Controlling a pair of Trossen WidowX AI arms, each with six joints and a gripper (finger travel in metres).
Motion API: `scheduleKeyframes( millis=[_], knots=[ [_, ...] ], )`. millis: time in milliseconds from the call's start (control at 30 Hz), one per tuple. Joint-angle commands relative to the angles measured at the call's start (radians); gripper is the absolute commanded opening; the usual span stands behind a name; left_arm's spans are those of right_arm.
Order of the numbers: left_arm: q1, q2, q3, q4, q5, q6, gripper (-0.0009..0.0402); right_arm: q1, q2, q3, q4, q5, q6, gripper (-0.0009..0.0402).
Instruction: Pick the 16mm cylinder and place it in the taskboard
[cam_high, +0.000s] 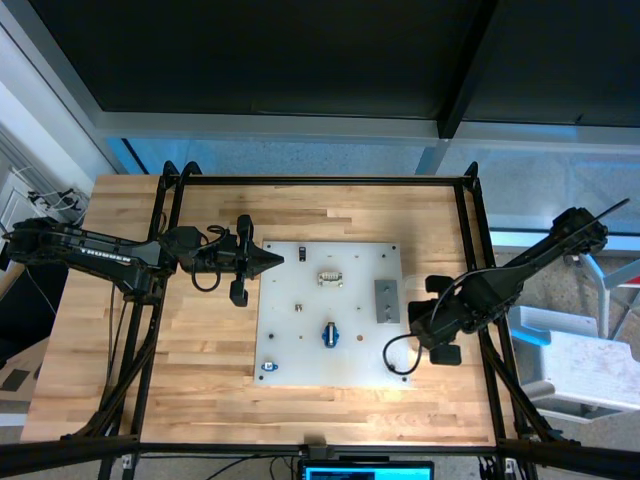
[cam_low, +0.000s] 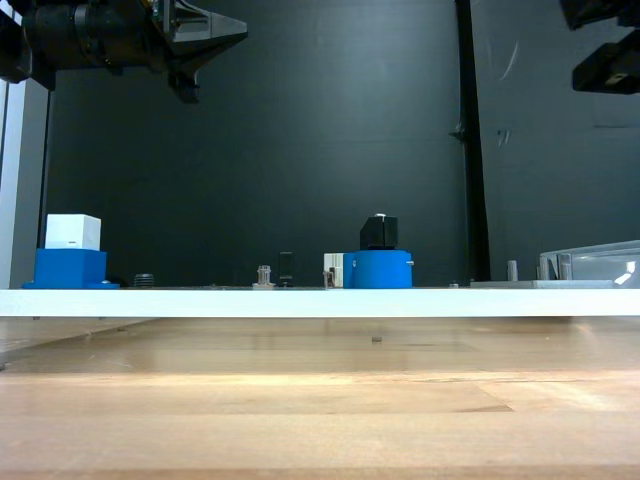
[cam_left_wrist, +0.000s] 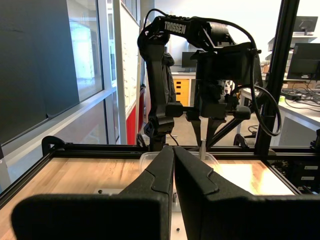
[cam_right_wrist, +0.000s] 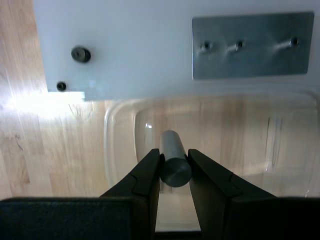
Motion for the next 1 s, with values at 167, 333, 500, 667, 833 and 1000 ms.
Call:
scheduleKeyframes(
  millis=[167, 333, 500, 667, 833, 1000],
  knots=[
    [0.000, 0.000, 0.000, 0.000, 0.000, 0.000, 0.0000, -0.033, 0.071, 0.054, 0.022, 0.004, -0.033, 0.0027],
    [0.000, 0.000, 0.000, 0.000, 0.000, 0.000, 0.0000, -0.054, 0.115, 0.087, 0.035, 0.004, -0.051, 0.0027],
    [0.000, 0.000, 0.000, 0.000, 0.000, 0.000, 0.0000, -0.080, 0.163, 0.123, 0.039, 0.004, -0.081, 0.0027],
    [0.000, 0.000, 0.000, 0.000, 0.000, 0.000, 0.0000, -0.099, 0.204, 0.157, 0.050, 0.004, -0.113, 0.0027],
    [0.000, 0.000, 0.000, 0.000, 0.000, 0.000, 0.0000, -0.124, 0.236, 0.180, 0.061, 0.003, -0.133, 0.0027],
    [0.000, 0.000, 0.000, 0.000, 0.000, 0.000, 0.0000, -0.150, 0.274, 0.211, 0.073, 0.003, -0.152, 0.0027]
  ],
)
